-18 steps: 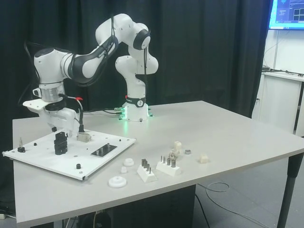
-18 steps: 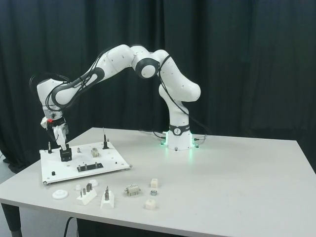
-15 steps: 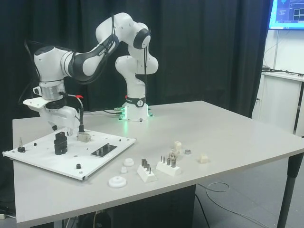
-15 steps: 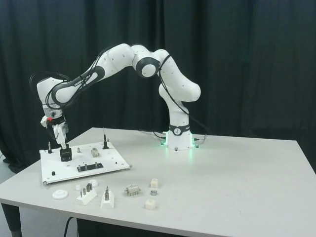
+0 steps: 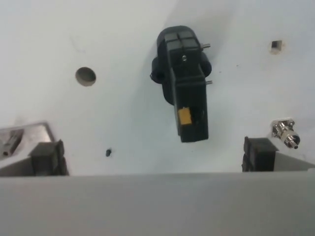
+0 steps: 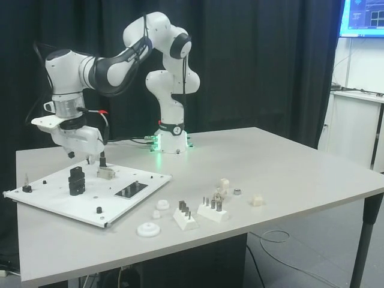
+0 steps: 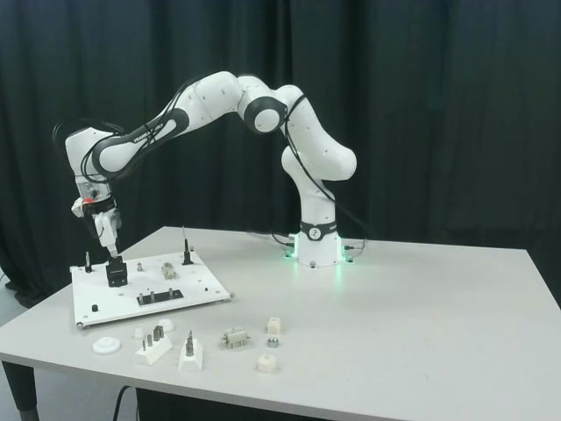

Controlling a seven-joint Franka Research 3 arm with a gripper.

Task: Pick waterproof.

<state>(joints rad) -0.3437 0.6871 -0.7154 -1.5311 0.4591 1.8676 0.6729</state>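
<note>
The waterproof connector (image 5: 182,83), a black block standing on the white board (image 5: 98,39), sits right under the wrist camera, between the two black fingertips (image 5: 47,157) that poke into that view on either side. Its long body runs across the line joining the fingertips, so the pads look set to close on its two long flanks. The gripper (image 5: 152,157) is open wide and holds nothing; there is plenty of clear board between each pad and the connector's sides.

From the first room view, the connector (image 6: 75,181) stands upright near the back-left part of the board (image 6: 138,201), and the gripper (image 6: 84,157) hangs above it, apart from it, with a gap you can plainly see. So the thing lies straight down from the fingers: my read is that the coming move is a plain vertical drop, no sideways correction needed, then a squeeze.

The risk I'd flag: a small metal threaded fitting (image 5: 285,132) stands just beside one fingertip in the wrist view, and a grey metal block (image 5: 19,142) sits by the other, so the descent needs to stay true.

Further out, the second room view agrees: gripper (image 7: 107,237) above, connector (image 7: 117,274) below it on the board (image 7: 96,307). Beyond the board, small white parts (image 7: 188,355) lie scattered on the grey table (image 7: 421,298), well apart.
</note>
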